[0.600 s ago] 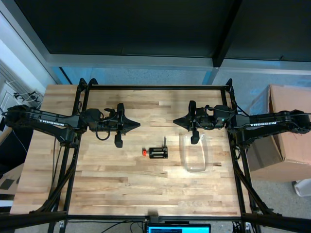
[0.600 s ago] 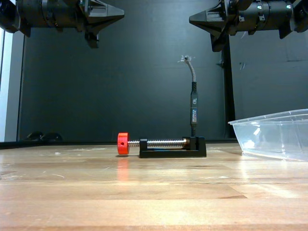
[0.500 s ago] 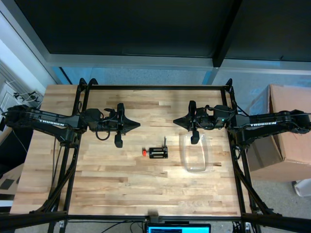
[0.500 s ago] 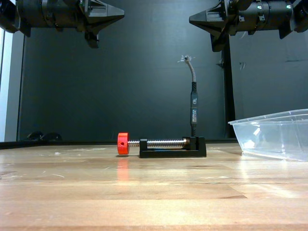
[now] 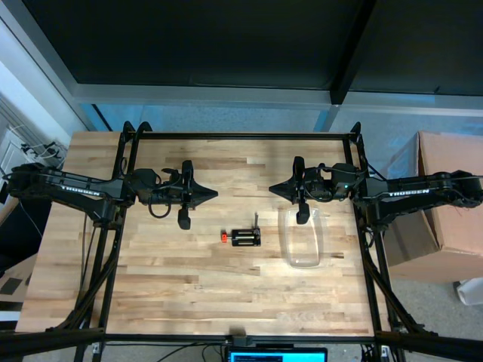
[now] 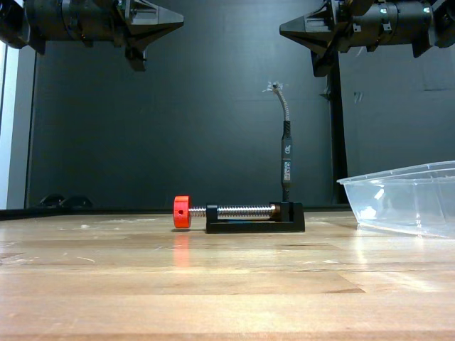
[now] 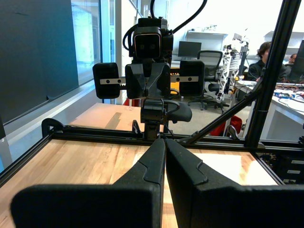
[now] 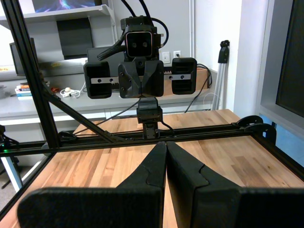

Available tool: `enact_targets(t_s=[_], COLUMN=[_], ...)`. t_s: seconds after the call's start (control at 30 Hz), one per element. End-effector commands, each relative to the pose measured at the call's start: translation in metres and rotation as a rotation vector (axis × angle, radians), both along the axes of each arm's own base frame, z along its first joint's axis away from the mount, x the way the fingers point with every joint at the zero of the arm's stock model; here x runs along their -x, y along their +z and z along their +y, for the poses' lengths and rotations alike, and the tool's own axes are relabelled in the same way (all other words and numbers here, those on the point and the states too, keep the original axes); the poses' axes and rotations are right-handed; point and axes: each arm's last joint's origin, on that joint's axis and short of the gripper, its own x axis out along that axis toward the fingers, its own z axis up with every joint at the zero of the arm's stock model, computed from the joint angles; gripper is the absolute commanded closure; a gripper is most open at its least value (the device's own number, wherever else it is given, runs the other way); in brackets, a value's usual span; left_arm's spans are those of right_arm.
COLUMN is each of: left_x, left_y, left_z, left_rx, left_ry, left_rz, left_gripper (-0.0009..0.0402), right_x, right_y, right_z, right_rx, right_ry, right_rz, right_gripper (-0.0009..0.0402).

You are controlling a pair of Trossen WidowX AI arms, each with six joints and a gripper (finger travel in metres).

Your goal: Remove the USB-C connector from the USB-C receptacle and place in the container

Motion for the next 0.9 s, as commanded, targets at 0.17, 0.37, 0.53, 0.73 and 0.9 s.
enact_targets(t_s=[0.17, 0.37, 0.53, 0.73, 0.9], left_x=[0.0, 0.0, 0.0, 0.0, 0.0], left_y=[0.0, 0.0, 0.0, 0.0, 0.0], left_z=[0.0, 0.0, 0.0, 0.0, 0.0], left_rx=[0.0, 0.0, 0.0, 0.0, 0.0], left_ry=[0.0, 0.0, 0.0, 0.0, 0.0], left_rz=[0.0, 0.0, 0.0, 0.0, 0.0], left_gripper=[0.0393, 0.0393, 0.0393, 0.0393, 0.0393], right_x=[0.0, -0.004, -0.008, -0.018, -0.032], right_y=[0.001, 0.01, 0.021, 0.029, 0.026], right_z=[0.0, 0.005, 0.017, 0.035, 0.052], right_rx=[0.001, 0.006, 0.04, 0.056, 0.102], right_ry=[0.002, 0.027, 0.082, 0.155, 0.142], right_rz=[-0.002, 0.152, 0.443, 0.706, 0.876], right_gripper=[0.0393, 0.0393, 0.0393, 0.0393, 0.039])
